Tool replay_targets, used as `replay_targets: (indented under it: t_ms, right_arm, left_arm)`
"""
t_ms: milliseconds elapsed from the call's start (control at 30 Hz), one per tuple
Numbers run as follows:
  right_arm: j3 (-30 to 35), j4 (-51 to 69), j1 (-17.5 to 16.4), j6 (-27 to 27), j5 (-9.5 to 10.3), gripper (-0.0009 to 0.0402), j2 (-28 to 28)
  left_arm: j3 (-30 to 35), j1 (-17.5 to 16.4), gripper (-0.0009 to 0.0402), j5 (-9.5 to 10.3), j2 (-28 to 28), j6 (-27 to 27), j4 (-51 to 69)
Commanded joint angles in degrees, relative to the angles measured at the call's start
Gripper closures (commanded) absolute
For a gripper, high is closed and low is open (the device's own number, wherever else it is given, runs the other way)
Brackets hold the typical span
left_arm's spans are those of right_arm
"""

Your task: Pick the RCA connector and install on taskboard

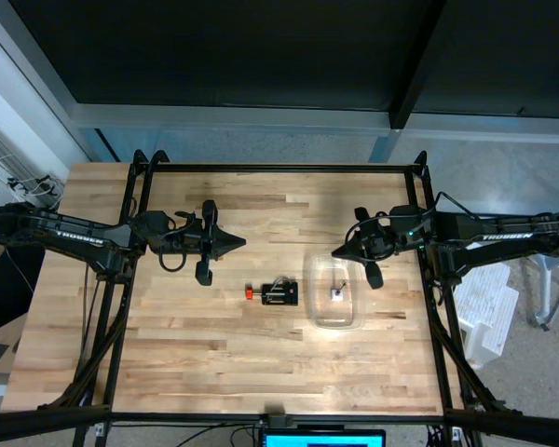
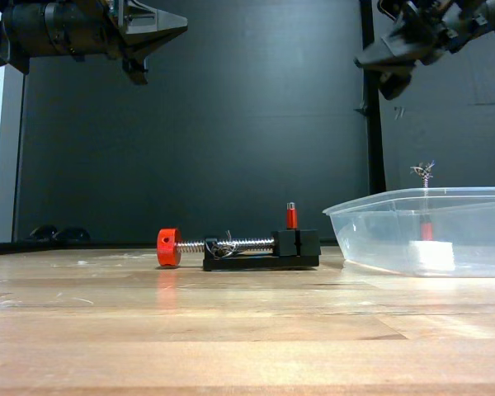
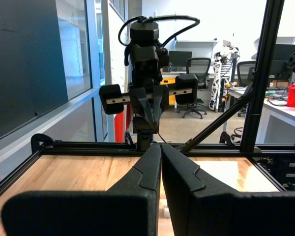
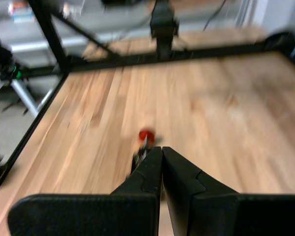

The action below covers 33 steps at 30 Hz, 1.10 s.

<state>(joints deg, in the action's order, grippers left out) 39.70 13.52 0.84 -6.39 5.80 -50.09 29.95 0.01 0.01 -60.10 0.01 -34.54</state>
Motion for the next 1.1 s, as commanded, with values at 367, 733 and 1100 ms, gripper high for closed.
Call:
replay_targets:
  t_ms: [367,733,1100]
  right_arm:
    - [2.19,20.52,-9.84,-4.92,-7.28,0.0393,-0.33]
    - [2.16,27.23,-17.07,-11.47,-13.42,0.0393,-0.9]
    - [2.12,29.53,-17.99,-13.7,-13.77,0.0393,-5.05]
  left_arm:
    - [0.0,0.0,0.0393,0.02,0.0,0.0,0.02]
    - [0.0,0.0,0.0393,0.02,0.0,0.0,0.0]
    - [0.0,0.0,0.0393,0.0,0.0,-0.02,0.0]
